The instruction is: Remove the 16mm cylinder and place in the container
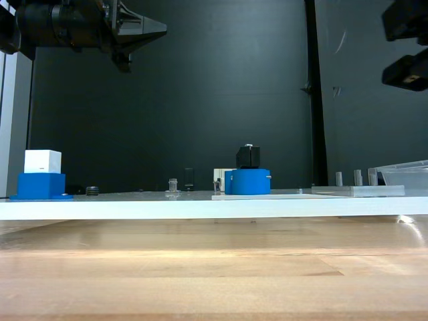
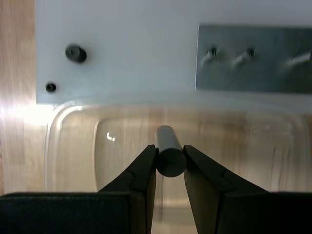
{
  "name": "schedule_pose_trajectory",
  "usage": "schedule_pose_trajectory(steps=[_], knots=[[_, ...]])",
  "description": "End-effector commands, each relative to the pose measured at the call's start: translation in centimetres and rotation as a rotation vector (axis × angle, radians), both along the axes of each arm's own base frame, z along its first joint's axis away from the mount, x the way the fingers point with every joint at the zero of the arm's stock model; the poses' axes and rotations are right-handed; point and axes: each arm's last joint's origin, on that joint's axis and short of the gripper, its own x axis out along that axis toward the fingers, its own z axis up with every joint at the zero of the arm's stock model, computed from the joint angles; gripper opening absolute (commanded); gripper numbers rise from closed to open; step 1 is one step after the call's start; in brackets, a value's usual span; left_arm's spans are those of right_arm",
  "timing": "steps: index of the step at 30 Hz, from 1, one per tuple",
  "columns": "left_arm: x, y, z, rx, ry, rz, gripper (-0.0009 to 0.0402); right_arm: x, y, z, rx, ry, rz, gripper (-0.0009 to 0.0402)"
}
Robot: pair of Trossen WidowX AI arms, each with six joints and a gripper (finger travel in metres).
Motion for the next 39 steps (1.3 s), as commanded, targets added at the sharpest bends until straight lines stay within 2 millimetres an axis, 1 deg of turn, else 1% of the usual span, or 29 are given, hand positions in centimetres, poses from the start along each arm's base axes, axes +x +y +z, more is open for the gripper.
schedule_pose_trajectory(steps=[1,8,16,19,23,34,39], knots=[[0.0,0.0,0.0,0.000,0.000,0.000,0.0000,-0.9,0.0,-0.3,0.005,0.000,0.008,0.0007],[0.0,0.0,0.0,0.000,0.000,0.000,0.0000,-2.6,0.3,-1.7,0.001,0.031,0.018,0.0007],[0.0,0.0,0.0,0.000,0.000,0.000,0.0000,-3.1,0.1,-4.2,0.004,0.055,-0.036,0.0007],[0.0,0.0,0.0,0.000,0.000,0.000,0.0000,-3.2,0.1,-4.8,0.006,0.055,-0.042,0.0018],[0.0,0.0,0.0,0.000,0.000,0.000,0.0000,-3.3,0.0,-5.0,0.004,0.057,-0.040,0.0056],[0.0,0.0,0.0,0.000,0.000,0.000,0.0000,-3.2,0.0,-4.6,0.011,0.006,-0.045,0.0190],[0.0,0.0,0.0,0.000,0.000,0.000,0.0000,-3.5,-0.2,-3.9,0.023,-0.008,-0.047,0.0230]])
